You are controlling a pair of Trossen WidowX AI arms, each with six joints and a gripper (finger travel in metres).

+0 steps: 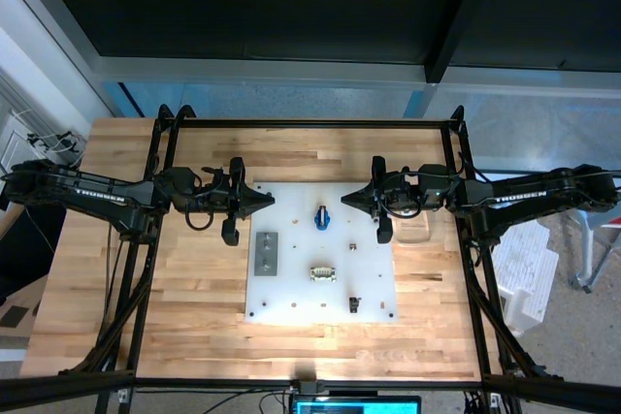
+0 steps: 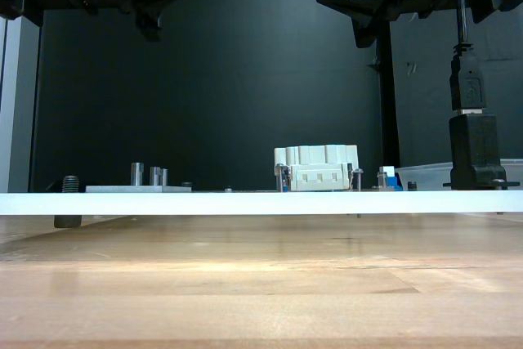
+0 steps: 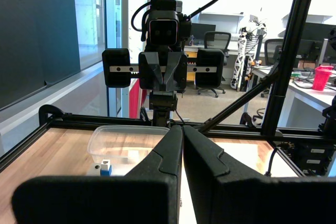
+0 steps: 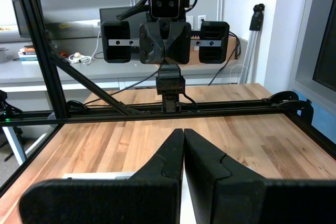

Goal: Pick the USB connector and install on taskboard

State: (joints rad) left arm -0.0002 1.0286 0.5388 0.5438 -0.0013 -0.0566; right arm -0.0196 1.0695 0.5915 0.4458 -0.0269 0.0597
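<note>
Two grippers idle. High: left gripper [image 1: 264, 199] and right gripper [image 1: 349, 199] hover over the far edge of the taskboard [image 1: 291, 288]; USB connector [image 1: 354, 303] sits by its near-right corner. Low: it looks seated upright in the black socket [image 2: 474, 157]. Wrists: both pinched together, empty. I'd call it installed.

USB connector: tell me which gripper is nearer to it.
Right. The right gripper hangs shut above the taskboard's far edge, almost straight beyond the USB connector. The left gripper, also shut, hangs over the board's far left corner, farther off.
</note>
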